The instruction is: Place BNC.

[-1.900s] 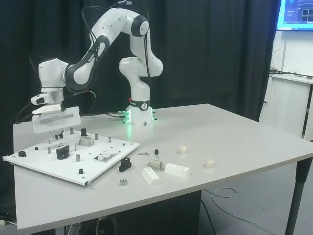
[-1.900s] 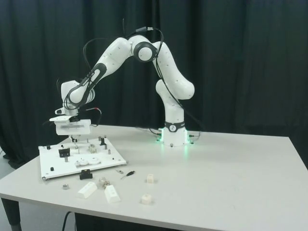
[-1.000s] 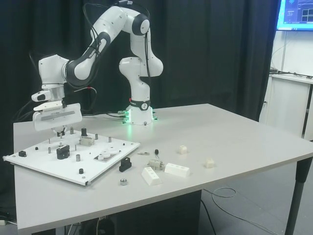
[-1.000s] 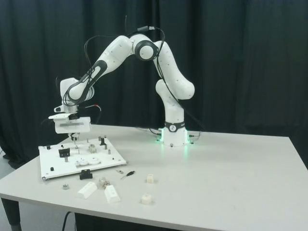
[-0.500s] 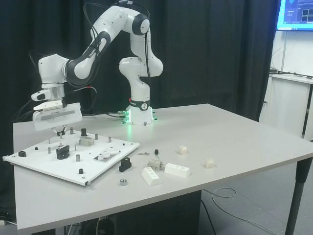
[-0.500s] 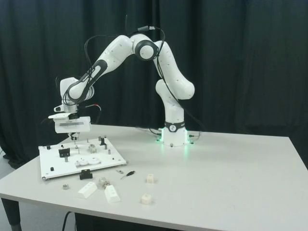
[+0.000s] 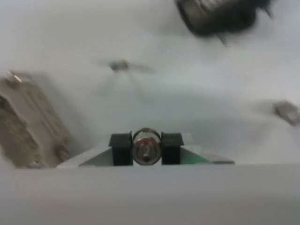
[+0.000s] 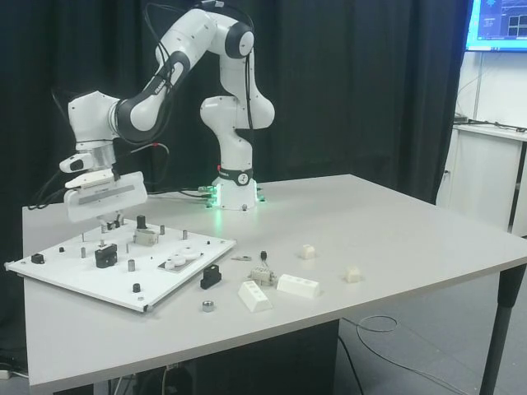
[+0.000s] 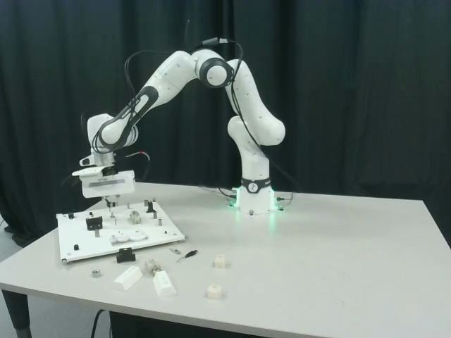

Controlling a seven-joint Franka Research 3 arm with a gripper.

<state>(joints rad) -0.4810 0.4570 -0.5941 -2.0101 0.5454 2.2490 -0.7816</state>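
Tool (image 7: 146, 149) lifted higher, gripping BNC (image 7: 146, 146)

Black curtains (image 9: 352, 84), grey table (image 8: 395, 222), white cabinet (image 8: 486, 177)

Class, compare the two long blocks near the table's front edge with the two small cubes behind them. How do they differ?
The long blocks are elongated and larger, while the cubes are compact and smaller. The long blocks lie close together, nearer the board; the cubes sit well apart, farther from it. Both pairs rest on the grey table, off the board.
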